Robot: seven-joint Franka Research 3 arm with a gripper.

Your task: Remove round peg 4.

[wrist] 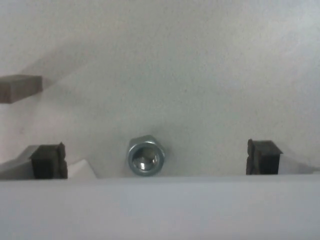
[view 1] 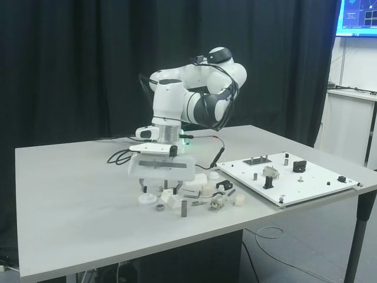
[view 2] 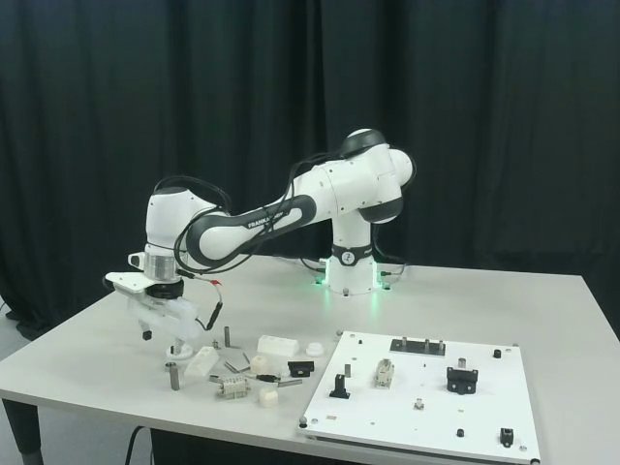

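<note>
2 fingers [wrist: 49, 161] of the hand [wrist: 156, 160] stand wide apart, gripping nothing, above a hex nut [wrist: 145, 156] on the grey worktop [view 1: 70, 194], among loose parts beside the white board [view 2: 426, 397]; round peg 4 cannot be identified.

A black curtain [view 1: 88, 71] hangs in folds behind the grey table [view 1: 70, 194] and spans the full backdrop. A white cabinet [view 1: 347, 127] stands to one side, with a lit screen [view 1: 357, 17] mounted above it. A cable [view 1: 268, 232] lies on the grey floor [view 1: 300, 253].
</note>
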